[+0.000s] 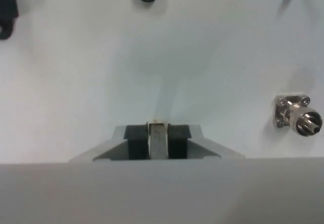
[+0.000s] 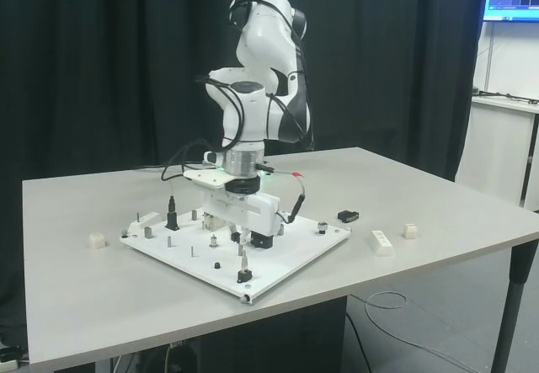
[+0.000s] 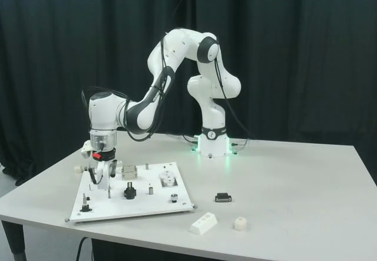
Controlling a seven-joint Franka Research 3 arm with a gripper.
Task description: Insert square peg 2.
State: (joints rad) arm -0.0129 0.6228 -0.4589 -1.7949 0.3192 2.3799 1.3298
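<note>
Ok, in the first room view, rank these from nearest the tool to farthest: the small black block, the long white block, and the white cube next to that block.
The tool, shut on the square peg, is over the white board.
1. Small black block: on the table just past the board's corner.
2. Long white block: further out, nearer the table's front edge.
3. White cube: outermost, beyond the long block.
</note>
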